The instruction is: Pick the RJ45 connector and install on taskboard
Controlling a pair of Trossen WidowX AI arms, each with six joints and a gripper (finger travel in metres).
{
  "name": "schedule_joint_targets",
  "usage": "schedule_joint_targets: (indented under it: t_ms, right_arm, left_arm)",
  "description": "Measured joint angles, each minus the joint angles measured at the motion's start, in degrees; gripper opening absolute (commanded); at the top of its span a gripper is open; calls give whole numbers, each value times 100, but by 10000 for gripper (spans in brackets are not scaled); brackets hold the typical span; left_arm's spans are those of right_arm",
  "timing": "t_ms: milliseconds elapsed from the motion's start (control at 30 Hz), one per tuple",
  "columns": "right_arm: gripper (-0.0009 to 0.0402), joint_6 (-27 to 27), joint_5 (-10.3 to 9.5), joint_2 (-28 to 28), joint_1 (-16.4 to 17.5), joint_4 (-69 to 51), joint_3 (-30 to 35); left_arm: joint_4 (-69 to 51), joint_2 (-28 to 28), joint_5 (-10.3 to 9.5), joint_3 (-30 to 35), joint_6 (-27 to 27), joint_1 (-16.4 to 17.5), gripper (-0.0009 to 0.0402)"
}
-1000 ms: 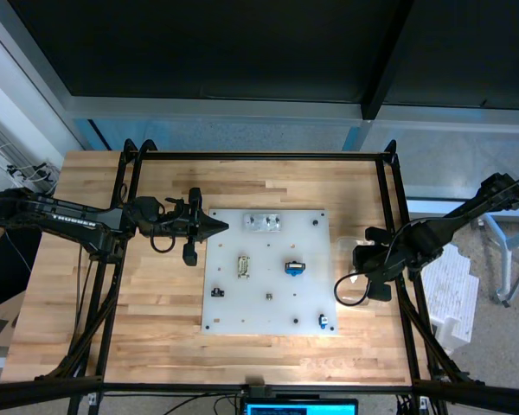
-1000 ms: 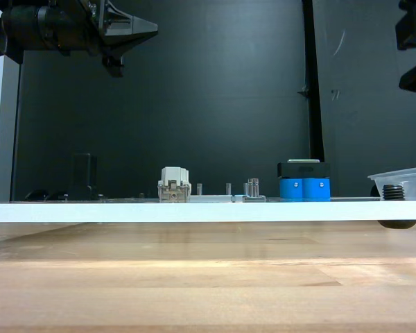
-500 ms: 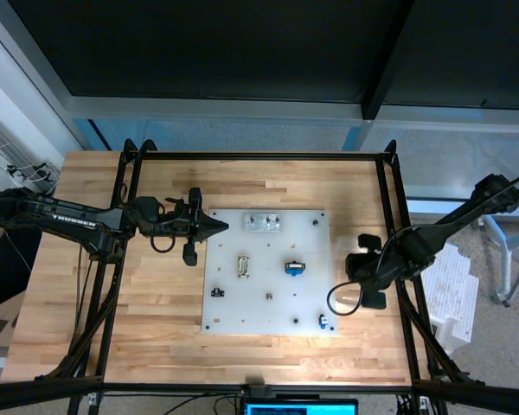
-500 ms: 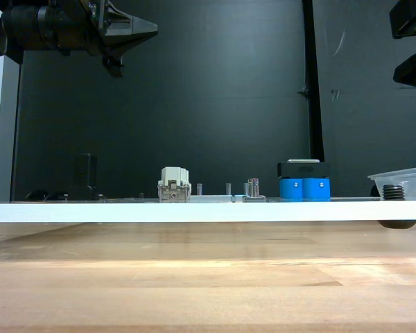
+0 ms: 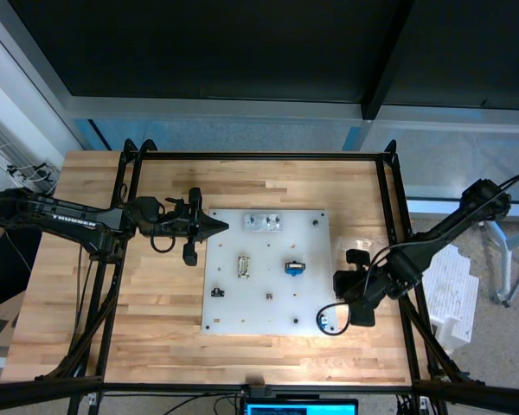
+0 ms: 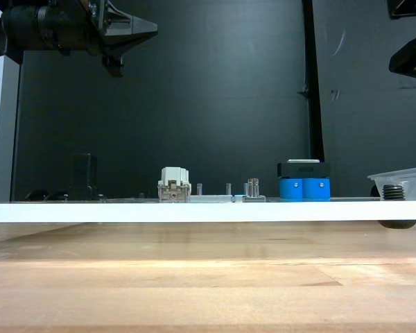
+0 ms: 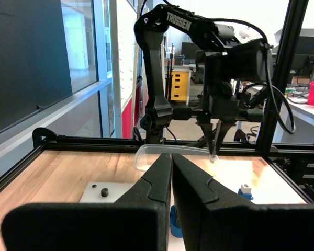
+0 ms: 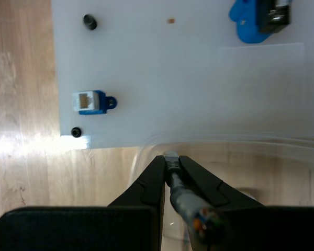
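Note:
The RJ45 connector (image 8: 171, 157), a small greyish-clear plug on a grey cable, is pinched between the fingers of my right gripper (image 8: 170, 166). That gripper (image 5: 344, 292) hangs above the right edge of the white taskboard (image 5: 268, 285), over the clear tray's rim. A blue and white RJ45 socket (image 8: 90, 102) sits at the board's near right corner (image 5: 325, 322). The cable loops below the wrist (image 5: 332, 312). My left gripper (image 5: 218, 226) is shut and empty, held high over the board's left edge (image 6: 150, 28). The left wrist view shows the plug (image 7: 214, 155) hanging from the right arm.
A clear plastic tray (image 5: 364, 245) lies right of the board. On the board stand a silver block (image 5: 264, 223), a beige socket (image 5: 242, 266), a blue piece (image 5: 294, 267) and small black bits. A black frame rail (image 5: 398, 233) runs along the right side.
The right arm has swung from over the tray toward the board's near right corner, carrying the plug and its cable. The left arm has not moved.

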Motion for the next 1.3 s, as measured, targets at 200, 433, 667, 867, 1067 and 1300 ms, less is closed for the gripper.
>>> schedule_joint_targets:
  t_ms: [200,433,667,867,1067,1300]
  right_arm:
    - [0,17,0,448,214,59,326]
    - [0,17,2,857,269,210,632]
    - [0,59,4,1106,337,426,737]
    - [0,101,-4,1287,365,645,737]
    - [0,101,-4,1381,367,748,737]
    - [0,94,0,1381,365,756,737]
  left_arm:
    - [0,0,0,2,0,0,0]
    - [0,0,0,2,-2,0,0]
    - [-2,0,0,0,0,0,0]
    - [0,0,0,2,0,0,0]
    - [-2,0,2,2,0,0,0]
    - [0,0,2,0,-2,0,0]
